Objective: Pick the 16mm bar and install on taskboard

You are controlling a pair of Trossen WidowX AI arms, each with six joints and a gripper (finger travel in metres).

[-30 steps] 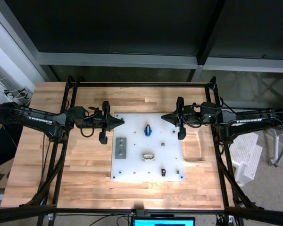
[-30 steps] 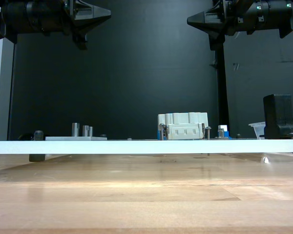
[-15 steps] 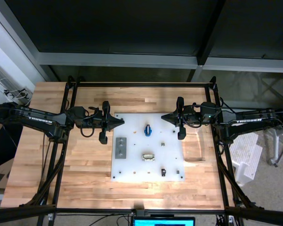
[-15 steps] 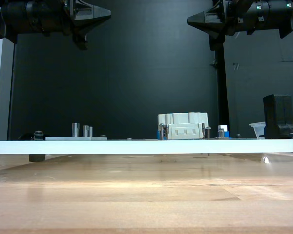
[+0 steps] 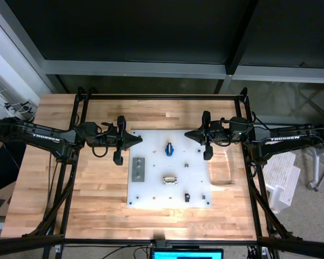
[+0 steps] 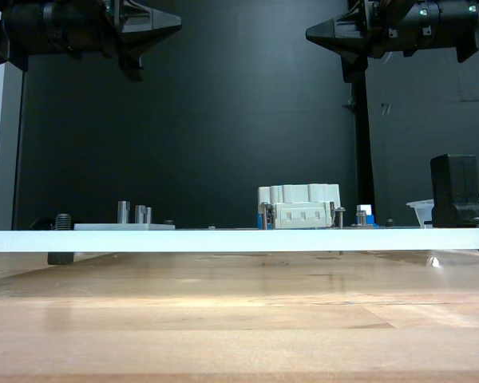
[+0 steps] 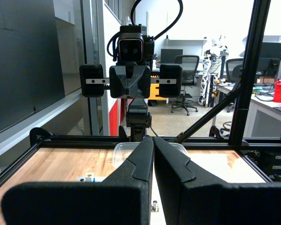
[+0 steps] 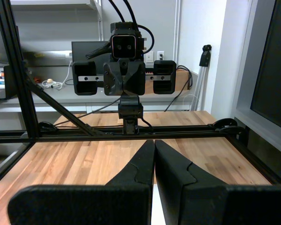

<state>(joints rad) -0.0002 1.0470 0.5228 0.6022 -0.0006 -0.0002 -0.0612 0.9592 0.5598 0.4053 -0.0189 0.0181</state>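
Taskboard [image 5: 151, 194]: you see it flat on the counter [image 5: 86, 205].
16mm bar: you cannot tell where it lies.
Left gripper [image 5: 141, 138]: above the board's far-left corner, fingers clenched together.
Right gripper [image 5: 186, 134]: above its far-right part, fingers clenched together.

On the counter [image 5: 97, 199] lay the taskboard [image 5: 151, 190]; left pincer [image 5: 138, 139] and right pincer [image 5: 187, 135] hung above its far edge.

High, level, facing inward: left gripper [image 5: 140, 139], right gripper [image 5: 186, 135] (both with fingers pressed together).
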